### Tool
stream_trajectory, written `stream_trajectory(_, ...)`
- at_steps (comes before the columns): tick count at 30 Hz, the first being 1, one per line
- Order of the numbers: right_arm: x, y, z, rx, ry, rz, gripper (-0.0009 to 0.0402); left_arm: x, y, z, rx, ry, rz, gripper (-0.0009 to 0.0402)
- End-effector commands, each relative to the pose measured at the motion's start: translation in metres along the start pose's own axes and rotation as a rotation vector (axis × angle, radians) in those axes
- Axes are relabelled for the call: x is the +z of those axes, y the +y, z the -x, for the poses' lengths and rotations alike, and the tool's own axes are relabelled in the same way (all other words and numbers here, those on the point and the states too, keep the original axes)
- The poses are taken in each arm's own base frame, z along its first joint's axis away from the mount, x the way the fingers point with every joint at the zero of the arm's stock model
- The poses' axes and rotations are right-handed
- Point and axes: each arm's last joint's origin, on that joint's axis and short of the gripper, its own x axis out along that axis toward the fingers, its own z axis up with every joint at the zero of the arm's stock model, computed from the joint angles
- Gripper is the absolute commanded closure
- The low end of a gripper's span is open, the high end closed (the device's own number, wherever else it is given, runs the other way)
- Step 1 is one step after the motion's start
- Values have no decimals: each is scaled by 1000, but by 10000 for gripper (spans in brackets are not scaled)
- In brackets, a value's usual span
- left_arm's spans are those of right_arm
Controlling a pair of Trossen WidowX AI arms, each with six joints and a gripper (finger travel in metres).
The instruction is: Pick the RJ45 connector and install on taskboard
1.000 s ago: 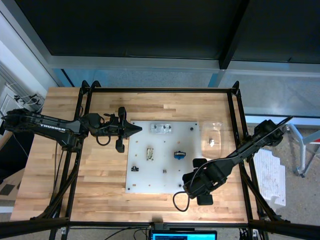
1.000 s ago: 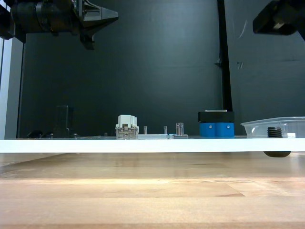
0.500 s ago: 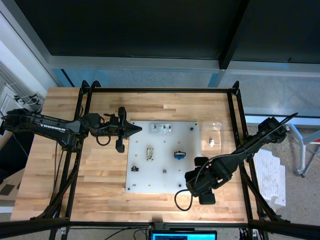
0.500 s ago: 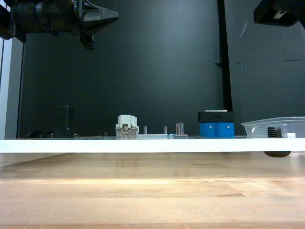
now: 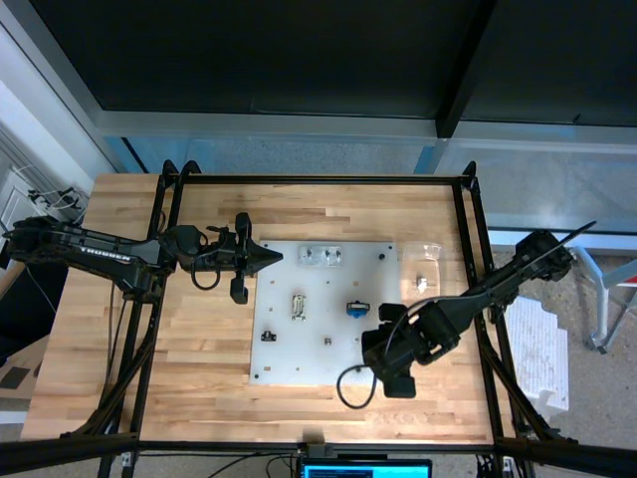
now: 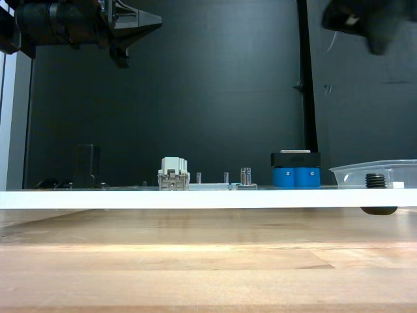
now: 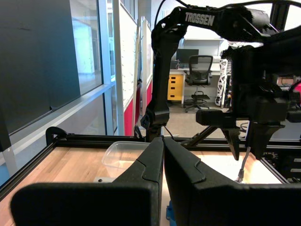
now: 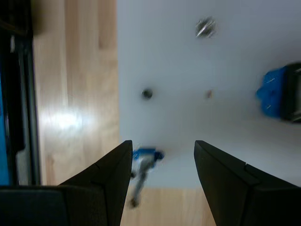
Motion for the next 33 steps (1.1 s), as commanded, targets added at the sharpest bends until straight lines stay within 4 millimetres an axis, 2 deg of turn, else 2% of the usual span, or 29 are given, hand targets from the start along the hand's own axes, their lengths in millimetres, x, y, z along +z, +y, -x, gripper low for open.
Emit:
stream_trajectory(1, 5, -13, 7, -44, -53, 2, 212, 0, 0, 0, 0, 0, 0, 393)
stream_trajectory(12, 19, -69, 23, -73, -246, 31, 213, 0, 0, 0, 0, 0, 0, 393)
stream_trajectory(23, 15, -131, 30, -65, -459, 25, 216, 0, 0, 0, 0, 0, 0, 393)
stream_trajectory(28, 14, -151, 33, -83, -579, 18, 250, 0, 0, 0, 0, 0, 0, 393)
stream_trajectory(33, 11, -166, 33, -7, -667, 24, 301, 0, 0, 0, 0, 0, 0, 393)
